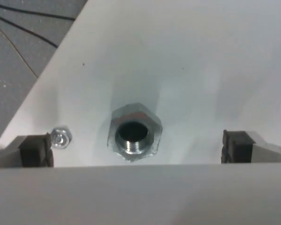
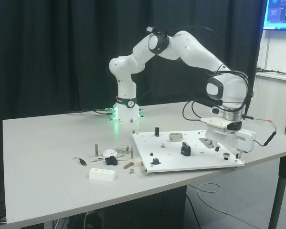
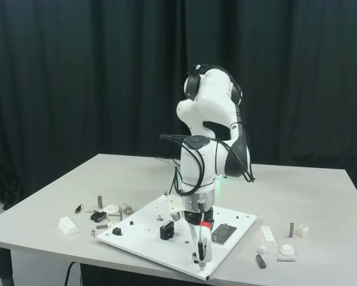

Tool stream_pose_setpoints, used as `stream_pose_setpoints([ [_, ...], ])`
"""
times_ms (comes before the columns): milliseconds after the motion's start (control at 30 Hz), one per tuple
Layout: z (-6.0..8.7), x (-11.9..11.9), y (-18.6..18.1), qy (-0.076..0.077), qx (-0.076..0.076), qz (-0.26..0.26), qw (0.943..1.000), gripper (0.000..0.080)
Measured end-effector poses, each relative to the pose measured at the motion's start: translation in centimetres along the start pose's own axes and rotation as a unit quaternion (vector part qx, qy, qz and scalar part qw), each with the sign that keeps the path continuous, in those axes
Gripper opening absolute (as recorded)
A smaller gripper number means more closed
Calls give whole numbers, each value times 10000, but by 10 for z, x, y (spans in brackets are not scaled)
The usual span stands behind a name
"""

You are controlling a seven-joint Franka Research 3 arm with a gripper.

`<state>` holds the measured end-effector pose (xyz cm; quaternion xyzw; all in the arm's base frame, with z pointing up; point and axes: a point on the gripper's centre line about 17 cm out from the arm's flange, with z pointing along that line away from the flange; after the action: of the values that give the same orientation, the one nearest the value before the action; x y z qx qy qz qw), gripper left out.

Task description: Remove bolt 4.

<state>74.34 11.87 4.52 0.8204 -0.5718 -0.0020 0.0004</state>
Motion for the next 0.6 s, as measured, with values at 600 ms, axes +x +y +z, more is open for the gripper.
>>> stream_pose_setpoints([
  [600, 10, 0, 4, 2, -65, -49, 10000, 800],
])
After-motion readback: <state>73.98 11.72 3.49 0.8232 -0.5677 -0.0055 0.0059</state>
